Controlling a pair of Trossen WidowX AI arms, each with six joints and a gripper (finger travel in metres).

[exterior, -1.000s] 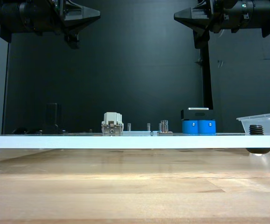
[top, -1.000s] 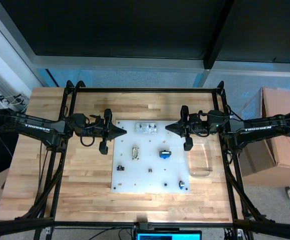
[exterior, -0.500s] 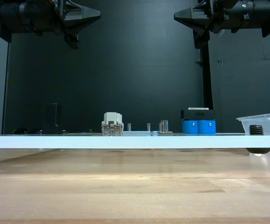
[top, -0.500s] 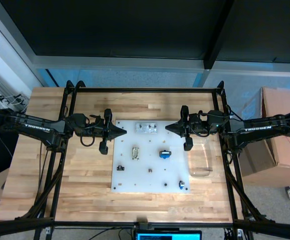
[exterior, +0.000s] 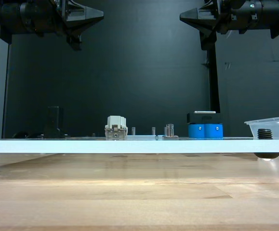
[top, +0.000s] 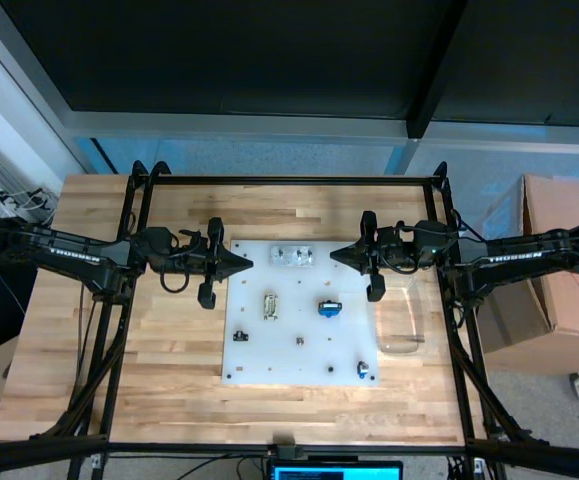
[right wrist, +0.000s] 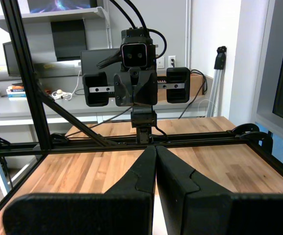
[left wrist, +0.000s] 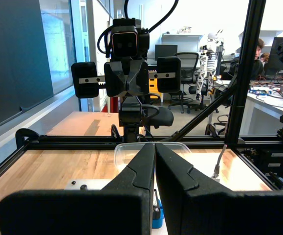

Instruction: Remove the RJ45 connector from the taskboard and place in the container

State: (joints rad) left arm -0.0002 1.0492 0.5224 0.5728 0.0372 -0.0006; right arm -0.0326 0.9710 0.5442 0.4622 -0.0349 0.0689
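Both grippers are held high above the taskboard point(top: 259, 368) — the left gripper point(top: 247, 263) at its left edge, the right gripper point(top: 333, 255) over its far side, each with fingers pressed together on nothing. The RJ45 connector point(top: 329, 308), taken to be the black piece in the blue seat, is seen seated on the board, below the right gripper — the nearer arm, beside the container point(top: 401, 350). Its long axis cannot be told.

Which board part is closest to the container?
The blue-and-black part at the board's near right corner, beside the container's near end; others sit farther left. RJ45 connector: cannot tell which. Both shut, left gripper and right gripper hover high over its far half.
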